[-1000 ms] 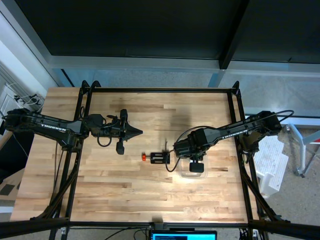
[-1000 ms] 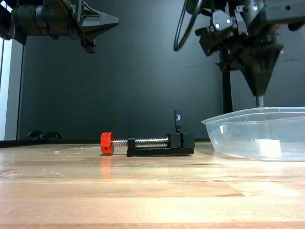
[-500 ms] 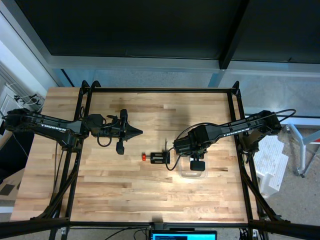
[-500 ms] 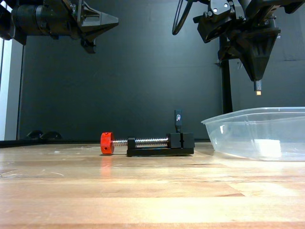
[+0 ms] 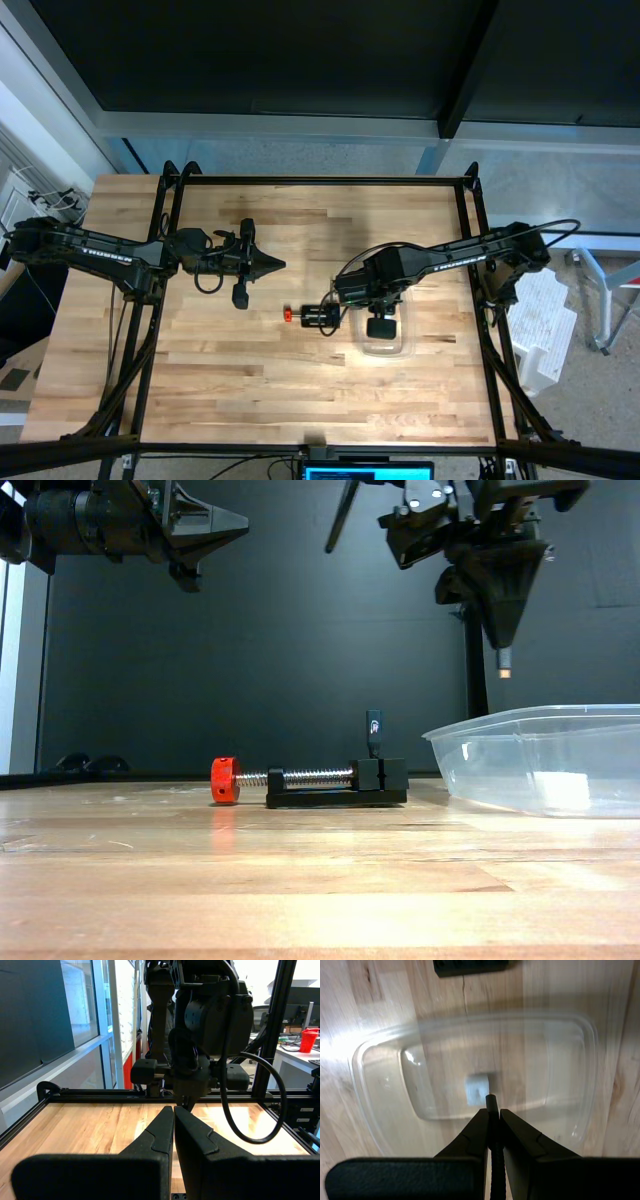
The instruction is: Pick the USB-C connector and install on taskboard
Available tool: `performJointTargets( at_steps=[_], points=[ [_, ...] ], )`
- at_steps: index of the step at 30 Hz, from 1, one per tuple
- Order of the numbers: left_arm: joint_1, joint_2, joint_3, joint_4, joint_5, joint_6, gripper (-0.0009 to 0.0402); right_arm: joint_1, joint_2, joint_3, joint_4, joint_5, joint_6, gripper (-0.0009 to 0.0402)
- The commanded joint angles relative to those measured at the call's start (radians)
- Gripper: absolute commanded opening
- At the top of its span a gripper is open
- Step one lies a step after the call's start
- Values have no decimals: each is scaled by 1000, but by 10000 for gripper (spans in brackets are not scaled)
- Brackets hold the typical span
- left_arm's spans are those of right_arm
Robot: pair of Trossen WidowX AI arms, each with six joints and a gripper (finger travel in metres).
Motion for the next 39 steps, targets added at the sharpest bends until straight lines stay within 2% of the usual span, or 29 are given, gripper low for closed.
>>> performJointTargets(
  at_steps=[1,16,27,35,39],
  points=[
    [0,0,0,0,0,0,0,-2,36,42,-3,0,-9,0],
    [0,0,0,0,0,0,0,-22,195,254,-46,0,-48,0],
    [0,0,0,0,0,0,0,-22,286,359,-51,1,-76,0],
    [0,0,0,0,0,0,0,-23,355,474,-103,10,-111,0],
    [0,0,0,0,0,0,0,-24,370,493,-102,10,-116,0]
  ],
)
